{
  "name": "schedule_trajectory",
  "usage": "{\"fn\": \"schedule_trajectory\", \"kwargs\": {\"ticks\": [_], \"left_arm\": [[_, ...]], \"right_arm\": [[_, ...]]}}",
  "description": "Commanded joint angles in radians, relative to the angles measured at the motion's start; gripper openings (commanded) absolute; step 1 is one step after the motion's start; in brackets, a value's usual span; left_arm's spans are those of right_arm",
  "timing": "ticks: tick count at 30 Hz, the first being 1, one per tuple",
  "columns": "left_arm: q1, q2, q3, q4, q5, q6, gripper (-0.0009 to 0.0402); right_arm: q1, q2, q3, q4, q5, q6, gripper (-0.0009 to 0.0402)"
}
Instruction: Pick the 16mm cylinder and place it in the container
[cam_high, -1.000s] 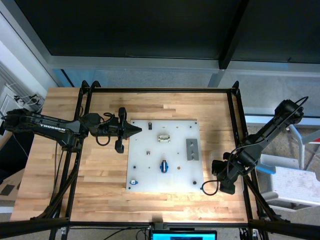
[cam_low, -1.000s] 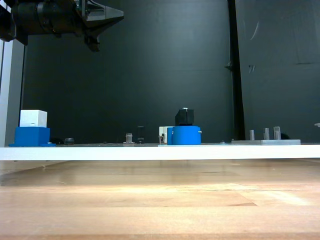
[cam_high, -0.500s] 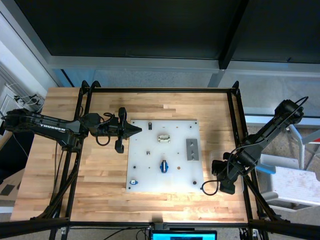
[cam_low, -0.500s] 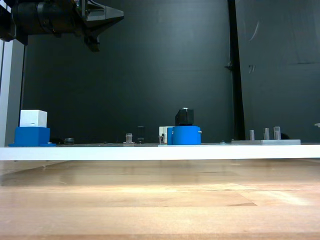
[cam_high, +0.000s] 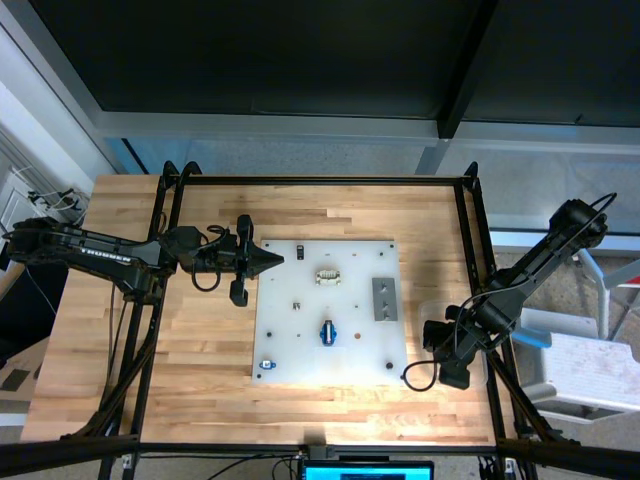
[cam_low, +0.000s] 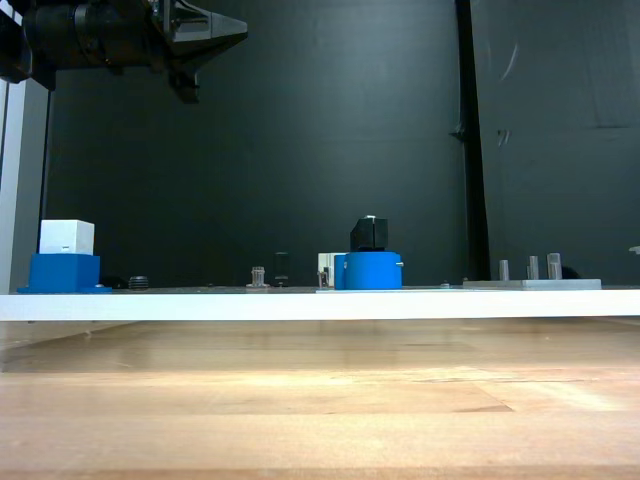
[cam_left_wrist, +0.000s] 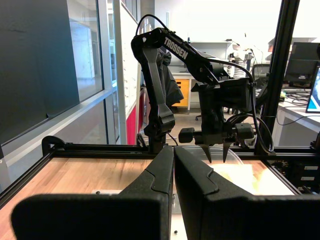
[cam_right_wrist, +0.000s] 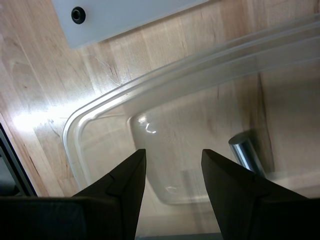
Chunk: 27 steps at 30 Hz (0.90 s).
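Evidently the drop is made: the cylinder (cam_right_wrist: 246, 150) lies on its side on the floor of the clear tray (cam_right_wrist: 100, 107), close to one long wall, touching nothing but the plastic. The right end effector (cam_right_wrist: 172, 157) hangs just over the tray with its fingers spread and nothing between them, pointing down at the tray's floor near a rounded corner. The tray sits on the bench (cam_high: 200, 350) just beside the right edge of the white board (cam_high: 300, 340).

What is left, I judge, is a clean retreat. The fingers look low enough inside the walls that a sideways pull could catch the rim and drag the light tray, or tip it and roll the cylinder about. Better to rise straight up until the tips are clear of the walls, and only then swing away towards the bench edge.

Meanwhile the left end effector (cam_high: 272, 258) is clenched on nothing, held high over the board's left edge, well apart from the tray, and need not move.
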Motion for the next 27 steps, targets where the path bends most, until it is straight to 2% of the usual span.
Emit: {"fn": "schedule_trajectory", "kwargs": {"ticks": [1, 27], "left_arm": [[0.000, 0.000, 0.000, 0.000, 0.000, 0.000, 0.0000], [0.000, 0.000, 0.000, 0.000, 0.000, 0.000, 0.0000]], "right_arm": [[0.000, 0.000, 0.000, 0.006, 0.000, 0.000, 0.0153], [0.000, 0.000, 0.000, 0.025, 0.000, 0.000, 0.0153]]}}
